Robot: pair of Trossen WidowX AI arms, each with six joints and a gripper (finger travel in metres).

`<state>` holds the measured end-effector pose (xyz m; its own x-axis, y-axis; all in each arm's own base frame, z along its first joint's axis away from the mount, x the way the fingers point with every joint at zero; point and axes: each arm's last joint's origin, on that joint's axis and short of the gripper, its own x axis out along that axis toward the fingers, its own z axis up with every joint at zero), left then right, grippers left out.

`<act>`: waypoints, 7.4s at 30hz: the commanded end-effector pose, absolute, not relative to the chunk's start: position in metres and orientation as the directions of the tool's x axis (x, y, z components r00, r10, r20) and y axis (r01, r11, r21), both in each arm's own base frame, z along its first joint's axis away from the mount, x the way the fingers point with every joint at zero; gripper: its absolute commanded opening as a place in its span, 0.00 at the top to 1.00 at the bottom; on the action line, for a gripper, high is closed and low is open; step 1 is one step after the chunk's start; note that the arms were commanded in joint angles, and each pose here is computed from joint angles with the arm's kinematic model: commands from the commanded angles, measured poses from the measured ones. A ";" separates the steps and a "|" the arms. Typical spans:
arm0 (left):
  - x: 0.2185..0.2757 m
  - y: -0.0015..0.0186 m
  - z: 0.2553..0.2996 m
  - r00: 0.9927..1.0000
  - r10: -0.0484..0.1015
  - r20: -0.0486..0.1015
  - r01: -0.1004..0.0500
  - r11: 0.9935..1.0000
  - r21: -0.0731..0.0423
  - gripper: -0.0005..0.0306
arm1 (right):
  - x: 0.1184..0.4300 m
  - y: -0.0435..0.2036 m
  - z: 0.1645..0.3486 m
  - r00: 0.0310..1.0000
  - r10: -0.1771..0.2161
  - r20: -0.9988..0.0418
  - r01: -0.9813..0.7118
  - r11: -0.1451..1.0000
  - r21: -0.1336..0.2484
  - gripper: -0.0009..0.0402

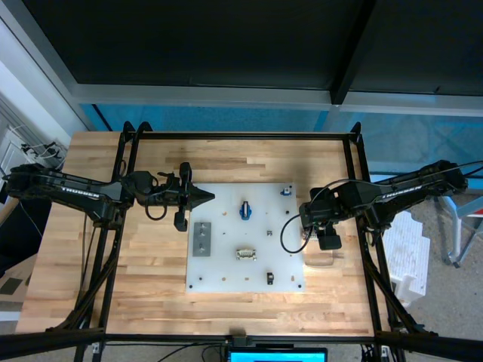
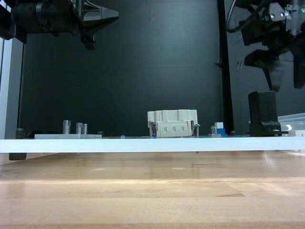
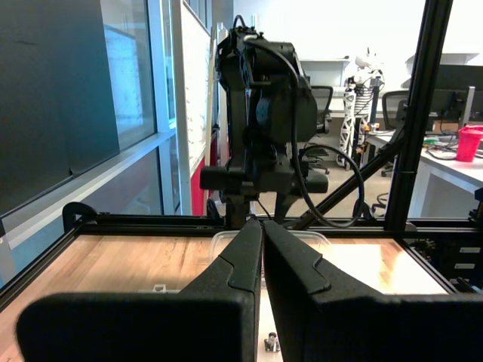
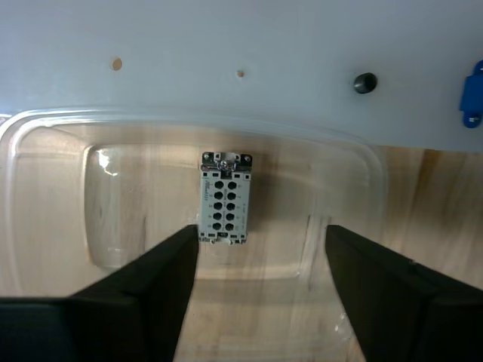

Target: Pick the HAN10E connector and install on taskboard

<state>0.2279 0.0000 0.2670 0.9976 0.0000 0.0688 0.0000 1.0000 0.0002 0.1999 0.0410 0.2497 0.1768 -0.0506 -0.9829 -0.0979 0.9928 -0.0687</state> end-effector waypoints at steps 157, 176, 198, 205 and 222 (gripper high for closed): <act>0.2279 0.0000 0.2672 0.998 0.000 0.070 0.000 1.000 0.000 0.98 | 0.401 0.111 0.255 0.130 -0.041 -0.991 0.010 0.999 -0.040 0.87; 0.2279 0.0000 0.2672 0.998 0.000 0.070 0.000 1.000 0.000 0.98 | 0.424 0.125 0.241 0.136 -0.038 -0.990 -0.004 0.999 -0.039 0.87; 0.2279 0.0000 0.2672 0.998 0.000 0.070 0.000 1.000 0.000 0.98 | 0.425 0.125 0.235 0.141 -0.038 -0.989 -0.014 0.999 -0.041 0.87; 0.2279 0.0000 0.2672 0.998 0.000 0.070 0.000 1.000 0.000 0.98 | 0.426 0.125 0.233 0.147 -0.038 -0.988 -0.025 0.999 -0.042 0.87; 0.2279 0.0000 0.2672 0.998 0.000 0.070 0.000 1.000 0.000 0.98 | 0.430 0.125 0.224 0.135 -0.021 -0.991 -0.027 0.999 -0.025 0.87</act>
